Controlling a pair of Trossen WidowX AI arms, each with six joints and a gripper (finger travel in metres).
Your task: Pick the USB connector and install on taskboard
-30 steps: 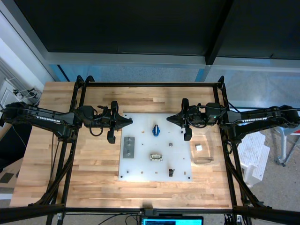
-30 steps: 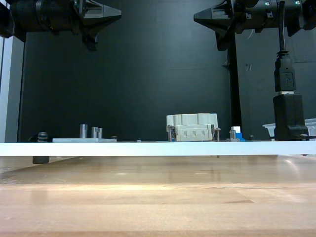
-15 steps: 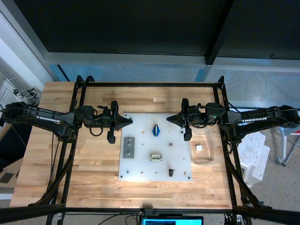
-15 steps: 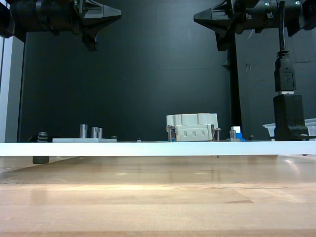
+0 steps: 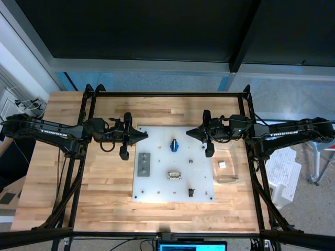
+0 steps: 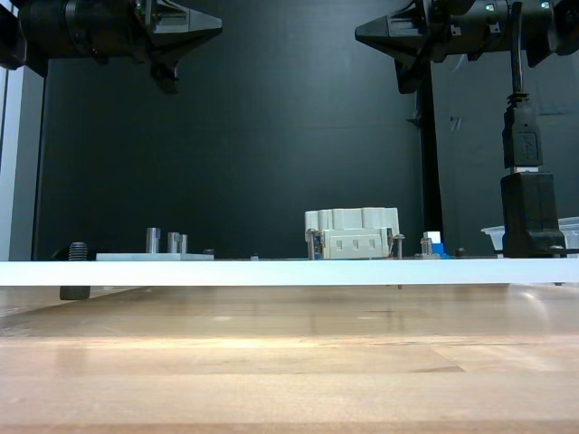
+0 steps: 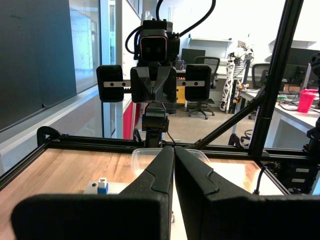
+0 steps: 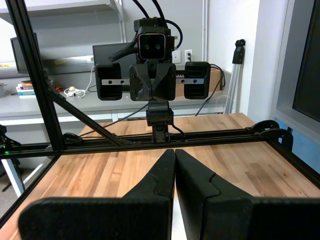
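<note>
Left hand (image 5: 145,135) and right hand (image 5: 188,132) hover level over the taskboard (image 5: 157,180), fingers pressed together

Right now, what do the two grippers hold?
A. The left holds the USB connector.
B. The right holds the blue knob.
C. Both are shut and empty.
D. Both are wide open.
C: the left gripper, raised near the far left corner of the taskboard, and the right gripper, raised over its far right part, are each closed tight with nothing in between.
</note>
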